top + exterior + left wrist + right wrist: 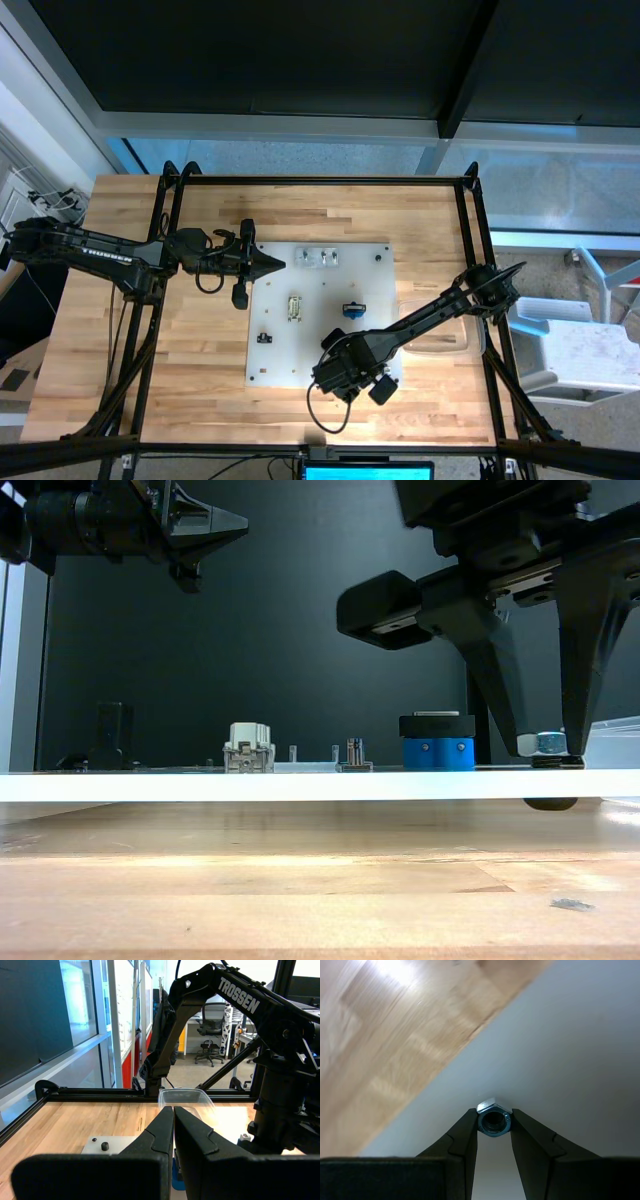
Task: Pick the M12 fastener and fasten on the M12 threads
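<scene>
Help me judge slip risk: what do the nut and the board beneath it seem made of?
M12 nut, pinched in the right gripper low over the board: bright metal, likely plated steel, judging by its silvery glints. The board: matte white, plastic or painted; cannot tell. The left gripper, shut, hangs above its far left corner.

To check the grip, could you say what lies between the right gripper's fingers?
A nut, in the right wrist view; the right gripper pinches it over the board's near right. The left gripper hangs shut, far left.
</scene>
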Robot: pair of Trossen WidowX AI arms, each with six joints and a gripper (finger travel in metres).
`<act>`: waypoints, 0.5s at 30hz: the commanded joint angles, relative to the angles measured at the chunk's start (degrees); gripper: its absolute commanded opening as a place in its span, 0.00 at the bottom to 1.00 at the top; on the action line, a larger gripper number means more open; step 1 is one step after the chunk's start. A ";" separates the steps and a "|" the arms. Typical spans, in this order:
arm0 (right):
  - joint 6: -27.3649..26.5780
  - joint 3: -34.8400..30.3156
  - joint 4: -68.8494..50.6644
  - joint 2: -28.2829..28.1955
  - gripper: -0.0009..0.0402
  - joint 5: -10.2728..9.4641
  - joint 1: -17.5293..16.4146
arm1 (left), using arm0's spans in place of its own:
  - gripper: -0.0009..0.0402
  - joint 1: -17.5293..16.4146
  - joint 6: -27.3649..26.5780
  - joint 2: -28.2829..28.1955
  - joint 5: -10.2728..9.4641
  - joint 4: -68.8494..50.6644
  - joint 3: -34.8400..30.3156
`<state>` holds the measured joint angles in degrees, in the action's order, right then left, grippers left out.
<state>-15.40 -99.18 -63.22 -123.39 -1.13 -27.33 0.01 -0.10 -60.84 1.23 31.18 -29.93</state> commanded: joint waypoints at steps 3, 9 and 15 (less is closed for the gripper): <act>14.23 0.02 0.09 -0.02 0.12 0.00 0.00 | 0.02 0.00 0.00 -0.02 0.02 0.00 -0.02; 30.34 0.02 0.04 -0.02 0.12 0.00 0.04 | 0.02 -0.02 0.00 -0.02 0.02 0.00 -0.02; 49.90 0.04 0.02 -0.02 0.12 0.02 0.07 | 0.02 -0.02 0.00 -0.02 0.02 0.00 -0.02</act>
<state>30.83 -99.13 -63.20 -123.39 -1.28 -27.27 0.01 -0.12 -60.84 1.23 31.16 -29.95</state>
